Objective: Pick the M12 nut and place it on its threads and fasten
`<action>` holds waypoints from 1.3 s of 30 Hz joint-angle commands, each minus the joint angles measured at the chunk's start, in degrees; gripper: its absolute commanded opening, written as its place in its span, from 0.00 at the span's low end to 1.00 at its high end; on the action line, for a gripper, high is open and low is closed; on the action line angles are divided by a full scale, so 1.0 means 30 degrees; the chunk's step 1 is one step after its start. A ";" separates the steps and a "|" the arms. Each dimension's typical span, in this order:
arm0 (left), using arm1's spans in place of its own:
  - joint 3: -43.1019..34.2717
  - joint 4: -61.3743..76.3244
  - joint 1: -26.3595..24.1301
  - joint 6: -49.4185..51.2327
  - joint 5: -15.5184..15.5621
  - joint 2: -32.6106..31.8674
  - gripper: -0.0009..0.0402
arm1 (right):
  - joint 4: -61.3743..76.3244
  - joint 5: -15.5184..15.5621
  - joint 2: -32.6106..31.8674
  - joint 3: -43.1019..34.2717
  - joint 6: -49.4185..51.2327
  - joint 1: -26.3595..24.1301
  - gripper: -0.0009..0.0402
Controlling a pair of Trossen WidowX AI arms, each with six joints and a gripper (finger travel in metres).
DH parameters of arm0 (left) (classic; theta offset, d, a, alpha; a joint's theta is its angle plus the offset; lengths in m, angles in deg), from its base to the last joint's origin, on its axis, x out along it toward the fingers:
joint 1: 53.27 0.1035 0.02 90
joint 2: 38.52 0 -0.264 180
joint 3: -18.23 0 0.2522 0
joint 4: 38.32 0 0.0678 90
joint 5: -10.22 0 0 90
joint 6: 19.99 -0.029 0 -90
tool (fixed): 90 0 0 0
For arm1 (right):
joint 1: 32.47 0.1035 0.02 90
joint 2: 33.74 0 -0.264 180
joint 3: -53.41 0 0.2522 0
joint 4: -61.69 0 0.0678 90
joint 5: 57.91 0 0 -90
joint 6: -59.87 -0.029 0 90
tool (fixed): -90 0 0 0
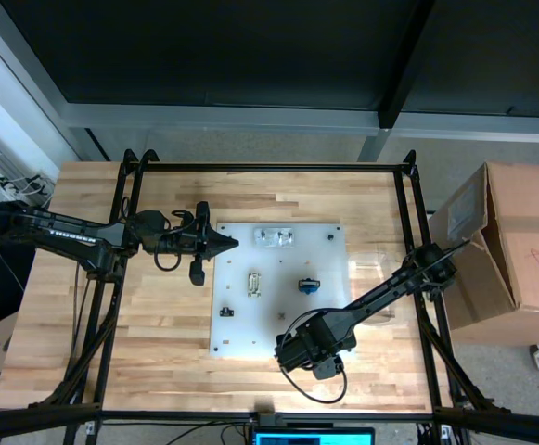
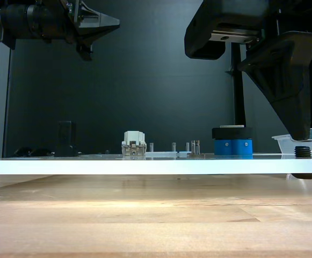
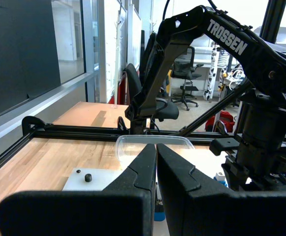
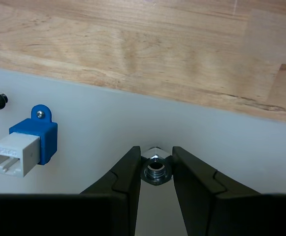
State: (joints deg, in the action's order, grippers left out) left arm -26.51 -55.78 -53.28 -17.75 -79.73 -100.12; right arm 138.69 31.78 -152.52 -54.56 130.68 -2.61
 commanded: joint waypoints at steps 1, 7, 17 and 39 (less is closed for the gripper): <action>-0.0007 -0.0007 0.0000 0.0000 -0.0007 0.0000 0.02 | -0.0029 -0.0036 -0.0335 -0.0058 -0.0022 -0.0066 0.04; -0.0007 0.0000 0.0000 0.0000 -0.0007 0.0000 0.02 | -0.0328 0.0015 -0.0561 -0.0073 -0.0036 -0.0102 0.04; -0.0007 -0.0007 0.0000 0.0000 -0.0007 0.0000 0.02 | -0.0342 0.0051 -0.0495 -0.0066 -0.1392 -0.0168 0.04; -0.0007 0.0000 0.0000 0.0000 -0.0007 0.0000 0.02 | -0.0386 0.0153 -0.0364 0.0000 -1.2560 -0.0248 0.04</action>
